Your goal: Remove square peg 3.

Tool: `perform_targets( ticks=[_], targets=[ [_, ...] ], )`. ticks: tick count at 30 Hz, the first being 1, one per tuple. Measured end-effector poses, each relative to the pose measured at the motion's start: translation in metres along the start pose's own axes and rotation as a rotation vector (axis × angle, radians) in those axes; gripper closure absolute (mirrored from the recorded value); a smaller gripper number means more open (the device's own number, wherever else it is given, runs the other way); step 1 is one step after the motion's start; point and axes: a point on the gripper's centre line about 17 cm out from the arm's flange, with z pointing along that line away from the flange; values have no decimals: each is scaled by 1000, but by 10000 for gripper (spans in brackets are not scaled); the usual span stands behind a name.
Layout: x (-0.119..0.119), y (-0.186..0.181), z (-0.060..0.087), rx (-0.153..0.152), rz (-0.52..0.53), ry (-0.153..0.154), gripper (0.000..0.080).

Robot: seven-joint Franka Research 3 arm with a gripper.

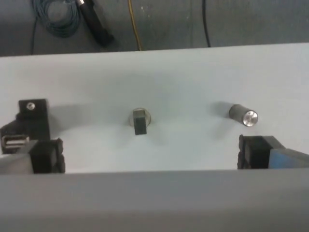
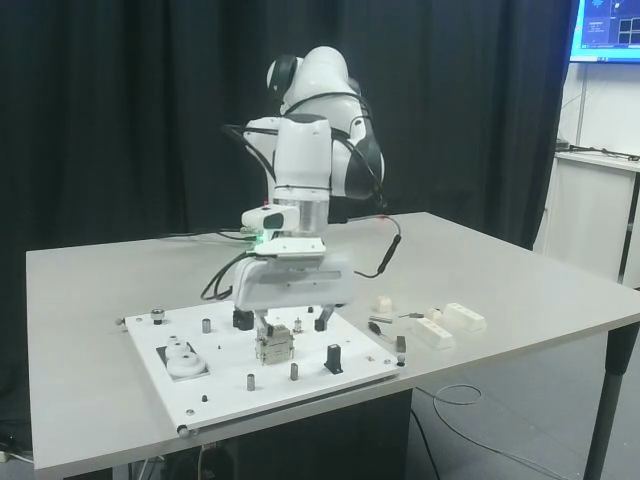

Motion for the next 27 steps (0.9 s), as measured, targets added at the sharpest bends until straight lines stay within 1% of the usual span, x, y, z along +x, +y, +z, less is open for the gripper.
perform_targets(
  ticks=[6,10,17,27],
  targets=[
    [-1,2,12,-1,-37,-15,3],
    [-2,1,19,7,-41,-30,3],
    [-2,-3,30,29,-29,-37,3],
    [-6,-3,40,50,7,-62,3]
  ],
)
